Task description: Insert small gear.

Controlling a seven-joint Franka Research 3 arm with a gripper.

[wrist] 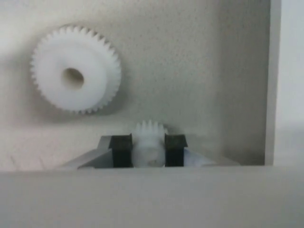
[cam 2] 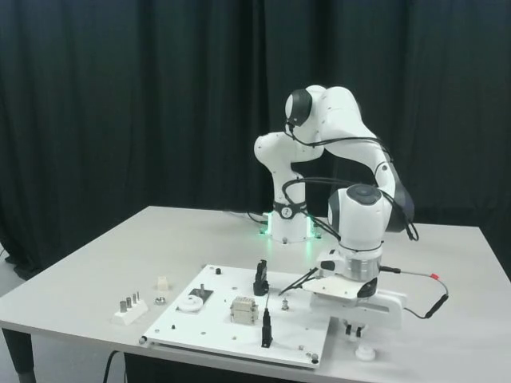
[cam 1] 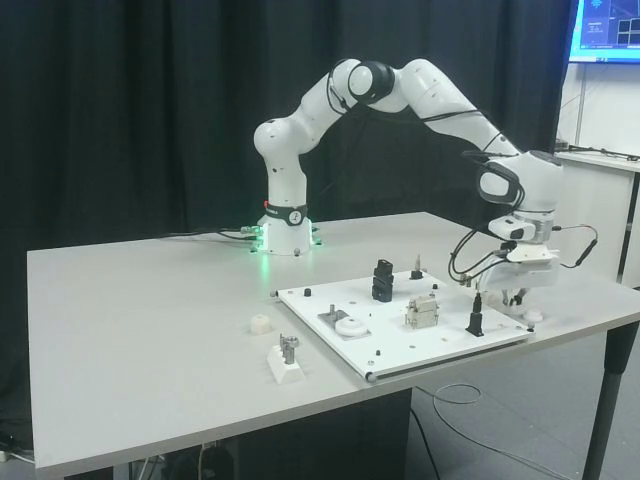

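Gripper [wrist: 148, 148] clamped on small gear [wrist: 150, 130], bore axis vertical, low over table [cam 1: 150, 300] beside board [cam 1: 450, 350] edge; large gear [wrist: 76, 69] lies just beyond

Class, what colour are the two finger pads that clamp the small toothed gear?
Black. The finger pads flank the small white toothed gear, clearest in the wrist view.

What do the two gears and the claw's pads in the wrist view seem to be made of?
Small gear and large gear: likely white plastic, matte, with moulded-looking teeth. The claw has black pads that look like rubber or plastic, but I cannot tell which.
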